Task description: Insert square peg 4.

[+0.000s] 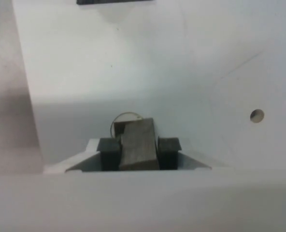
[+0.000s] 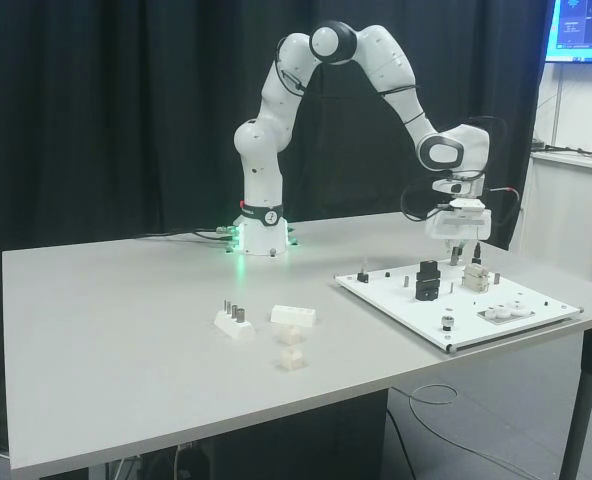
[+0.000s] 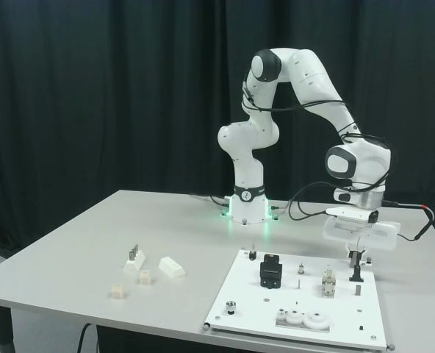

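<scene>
In the wrist view my gripper (image 1: 138, 151) is shut on a square peg (image 1: 139, 142), which sits slightly tilted between the two black fingers (image 1: 109, 151). Just beyond the peg's tip, a round hole (image 1: 125, 119) in the white board (image 1: 133, 63) is partly hidden by the peg. From the room views the gripper (image 2: 472, 250) (image 3: 356, 269) hangs low over the far right part of the board (image 2: 516, 325) (image 3: 239, 294). Whether the peg touches the board cannot be seen.
On the board stand a black block (image 2: 428, 280) (image 3: 270, 271), a small fixture (image 3: 328, 283), thin pins and white gears (image 3: 303, 319). On the table to the left are a white peg holder (image 2: 235, 320), a white block (image 2: 293, 315) and small cubes (image 2: 291, 358).
</scene>
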You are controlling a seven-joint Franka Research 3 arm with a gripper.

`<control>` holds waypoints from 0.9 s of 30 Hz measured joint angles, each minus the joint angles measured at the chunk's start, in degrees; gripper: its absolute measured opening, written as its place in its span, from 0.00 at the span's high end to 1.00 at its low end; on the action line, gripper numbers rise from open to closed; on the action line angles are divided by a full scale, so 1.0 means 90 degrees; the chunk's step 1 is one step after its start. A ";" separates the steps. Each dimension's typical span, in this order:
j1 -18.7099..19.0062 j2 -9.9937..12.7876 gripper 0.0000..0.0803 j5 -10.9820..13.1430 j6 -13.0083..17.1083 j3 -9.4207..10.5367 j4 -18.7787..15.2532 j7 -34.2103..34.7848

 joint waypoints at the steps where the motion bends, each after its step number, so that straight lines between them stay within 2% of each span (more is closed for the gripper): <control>1: 0.0000 0.0000 0.80 0.0001 0.0007 0.0003 0.0000 0.0020; 27: -0.0001 0.0021 0.81 0.0044 0.0115 0.0066 -0.0012 0.0212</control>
